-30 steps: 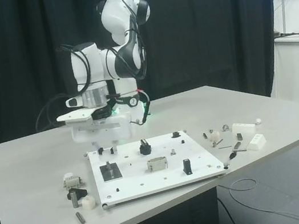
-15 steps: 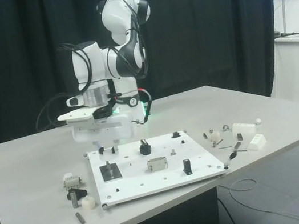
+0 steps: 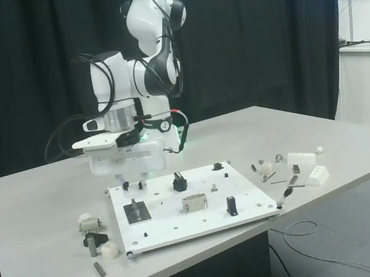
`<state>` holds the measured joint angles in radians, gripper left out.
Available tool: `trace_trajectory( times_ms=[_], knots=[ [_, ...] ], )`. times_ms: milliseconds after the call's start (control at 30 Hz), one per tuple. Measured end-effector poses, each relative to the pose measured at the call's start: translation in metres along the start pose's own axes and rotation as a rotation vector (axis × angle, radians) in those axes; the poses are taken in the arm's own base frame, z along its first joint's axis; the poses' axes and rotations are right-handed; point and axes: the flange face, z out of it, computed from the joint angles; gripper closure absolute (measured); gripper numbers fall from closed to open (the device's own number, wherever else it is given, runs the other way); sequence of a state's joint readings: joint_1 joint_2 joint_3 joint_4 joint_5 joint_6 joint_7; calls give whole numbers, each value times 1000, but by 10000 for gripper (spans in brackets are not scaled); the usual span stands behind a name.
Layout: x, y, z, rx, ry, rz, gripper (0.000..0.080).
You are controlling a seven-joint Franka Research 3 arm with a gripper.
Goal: Place large gear.
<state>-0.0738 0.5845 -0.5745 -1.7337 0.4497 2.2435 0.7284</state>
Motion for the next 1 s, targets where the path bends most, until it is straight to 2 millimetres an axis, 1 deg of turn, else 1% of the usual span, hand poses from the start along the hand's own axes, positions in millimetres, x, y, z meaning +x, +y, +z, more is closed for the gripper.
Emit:
trace_trajectory(
  times_ms=[367, 567, 667, 800, 1000],
  knots=[
    [-2, -3, -2, 1, 4, -30, 474],
    [-10, -10, -3, 5, 3, -60, 474],
    [-19, -15, -4, 4, -2, -76, 475],
    [-35, -25, -5, -2, -14, -108, 475],
    [-69, -39, -5, -19, -42, -165, 475]
  ],
)
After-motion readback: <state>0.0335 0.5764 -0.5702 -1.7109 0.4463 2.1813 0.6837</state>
